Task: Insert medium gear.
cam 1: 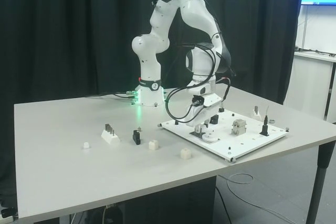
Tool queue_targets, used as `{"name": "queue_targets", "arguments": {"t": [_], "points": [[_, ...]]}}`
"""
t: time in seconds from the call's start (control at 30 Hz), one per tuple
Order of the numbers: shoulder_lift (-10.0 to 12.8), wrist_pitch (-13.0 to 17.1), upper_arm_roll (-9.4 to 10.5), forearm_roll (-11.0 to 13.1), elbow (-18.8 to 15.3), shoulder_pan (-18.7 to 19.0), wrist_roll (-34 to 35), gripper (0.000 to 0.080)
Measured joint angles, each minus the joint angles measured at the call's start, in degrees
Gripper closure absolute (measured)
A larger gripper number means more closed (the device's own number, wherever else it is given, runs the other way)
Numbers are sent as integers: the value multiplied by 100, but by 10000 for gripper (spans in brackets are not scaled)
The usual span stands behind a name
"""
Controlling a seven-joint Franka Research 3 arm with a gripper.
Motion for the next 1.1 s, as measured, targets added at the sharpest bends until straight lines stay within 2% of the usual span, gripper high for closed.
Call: {"name": "queue_targets", "arguments": {"t": [0.57,1.1], "points": [[6,-83,-19,-35,-2,-8,12,406],[100,39,66,-35,-3,-51,12,406]]}}
